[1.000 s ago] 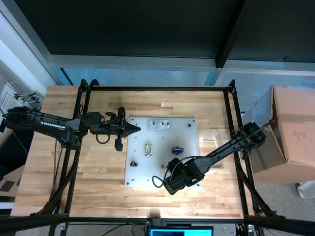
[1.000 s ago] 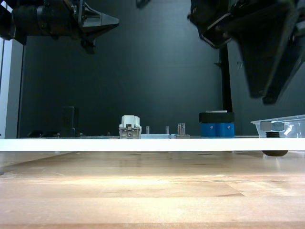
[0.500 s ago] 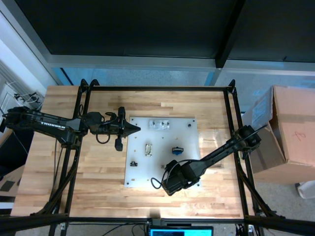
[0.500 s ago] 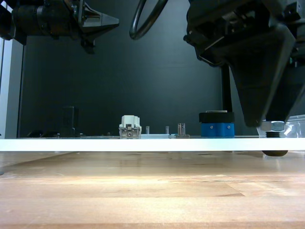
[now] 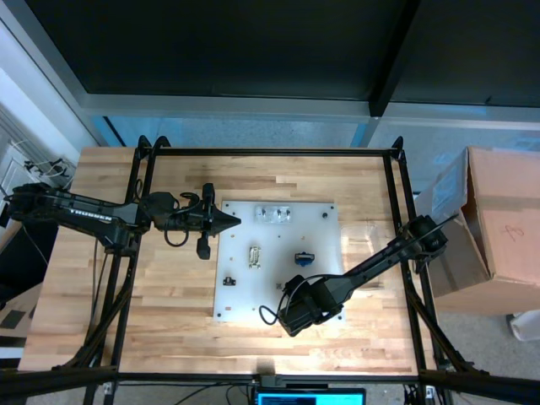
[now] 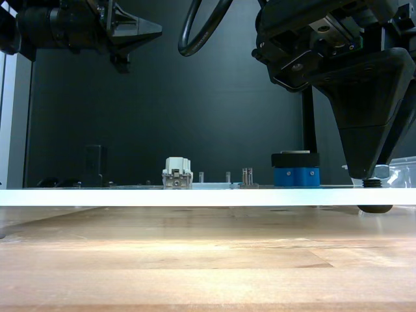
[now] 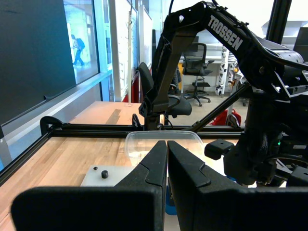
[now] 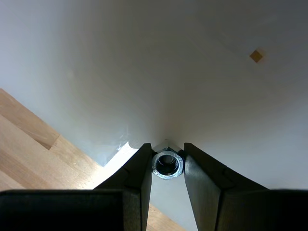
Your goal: Unfasten the M12 nut and place it in the container
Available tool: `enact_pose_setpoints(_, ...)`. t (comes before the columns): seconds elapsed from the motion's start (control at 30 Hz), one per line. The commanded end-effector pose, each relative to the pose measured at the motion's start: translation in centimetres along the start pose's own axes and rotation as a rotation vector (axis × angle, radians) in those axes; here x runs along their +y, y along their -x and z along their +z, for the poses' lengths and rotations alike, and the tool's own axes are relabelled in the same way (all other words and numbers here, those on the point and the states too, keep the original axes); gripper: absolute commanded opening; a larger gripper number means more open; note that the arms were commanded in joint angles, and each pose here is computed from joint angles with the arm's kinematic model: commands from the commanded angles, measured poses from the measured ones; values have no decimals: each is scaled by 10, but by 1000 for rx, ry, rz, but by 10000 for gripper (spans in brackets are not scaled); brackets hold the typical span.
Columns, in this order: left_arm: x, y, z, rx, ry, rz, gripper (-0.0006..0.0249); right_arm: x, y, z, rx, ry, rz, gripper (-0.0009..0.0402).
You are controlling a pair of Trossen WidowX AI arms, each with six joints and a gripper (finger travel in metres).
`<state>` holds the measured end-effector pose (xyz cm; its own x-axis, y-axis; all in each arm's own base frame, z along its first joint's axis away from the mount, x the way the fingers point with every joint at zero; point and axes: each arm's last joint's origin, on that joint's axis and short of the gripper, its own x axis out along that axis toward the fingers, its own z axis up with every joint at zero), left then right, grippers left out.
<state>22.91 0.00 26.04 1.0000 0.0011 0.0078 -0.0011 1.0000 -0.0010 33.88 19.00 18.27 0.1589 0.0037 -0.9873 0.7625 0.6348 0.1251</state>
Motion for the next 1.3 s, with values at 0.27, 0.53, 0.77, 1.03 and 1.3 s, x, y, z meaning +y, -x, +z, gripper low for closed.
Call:
enact_pose_setpoints(0.27, 0, 0, 0, 0, 0, 0, 0, 1, 5, -2, 71, 339, 46, 19)
enact_pose_setpoints(0.53, 0, 0, 0, 0, 0, 0, 0, 1, 5, -2, 69, 810, 70, 16)
enact_pose_setpoints(0.77, 0, 0, 0, 0, 0, 0, 0, 1, 5, -2, 51, 1254, 89, 5)
enact_pose_setpoints(1.03, 0, 0, 0, 0, 0, 0, 0, 0, 9, -2, 33, 1589, 103, 0)
enact_pose_setpoints(1.3, 0, 0, 0, 0, 0, 0, 0, -8, 27, 3, 34, 1566, 101, 0)
